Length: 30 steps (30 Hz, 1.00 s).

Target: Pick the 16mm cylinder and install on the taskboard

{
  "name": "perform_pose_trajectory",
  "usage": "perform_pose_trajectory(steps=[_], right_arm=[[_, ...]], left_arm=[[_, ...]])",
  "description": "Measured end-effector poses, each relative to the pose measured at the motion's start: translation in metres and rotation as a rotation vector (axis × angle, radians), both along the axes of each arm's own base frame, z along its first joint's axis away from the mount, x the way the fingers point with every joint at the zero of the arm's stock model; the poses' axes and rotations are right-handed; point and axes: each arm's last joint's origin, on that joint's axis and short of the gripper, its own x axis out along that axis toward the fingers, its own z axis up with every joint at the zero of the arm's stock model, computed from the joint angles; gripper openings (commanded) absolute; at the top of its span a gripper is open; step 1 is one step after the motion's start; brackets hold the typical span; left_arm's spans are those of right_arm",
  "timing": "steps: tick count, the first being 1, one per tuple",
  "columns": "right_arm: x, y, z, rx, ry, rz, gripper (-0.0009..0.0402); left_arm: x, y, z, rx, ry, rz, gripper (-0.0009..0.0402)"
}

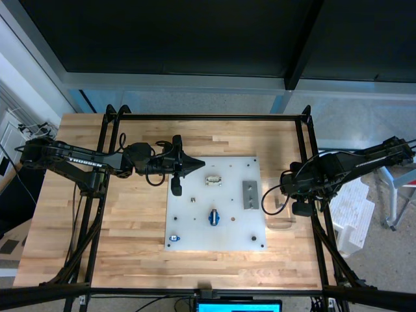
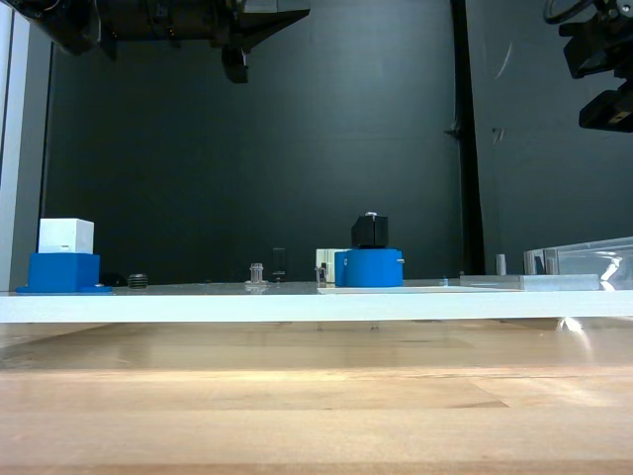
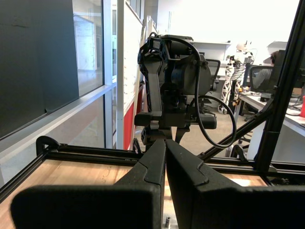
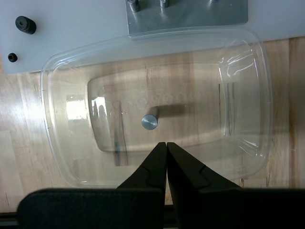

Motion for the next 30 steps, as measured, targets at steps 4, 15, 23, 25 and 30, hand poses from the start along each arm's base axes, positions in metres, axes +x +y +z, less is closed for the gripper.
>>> perform_pose_trajectory(steps=[4,15,23,25,30], right_arm=[[0.003,0.001,-0.002,-0.006,0.019,0.002,0.0002],[0.014,0.009,-0.014,-0.04,0.092,0.027,0.0025],[0.017,0.019,-0.023,-0.079,0.119,0.036,0.0055],[0.015,0.02,-0.025,-0.079,0.124,0.03,0.0063],[0.015,0.022,-0.029,-0.085,0.118,-0.004,0.0092]], left_arm=[[0.0,0.0,0.0,0.0,0.0,0.0,0.0],[0.0,0.0,0.0,0.0,0.0,0.0,0.0],[0.0,0.0,0.0,0.0,0.0,0.0,0.0],[0.0,0.0,0.0,0.0,0.0,0.0,0.0],[0.0,0.0,0.0,0.0,0.0,0.0,0.0]])
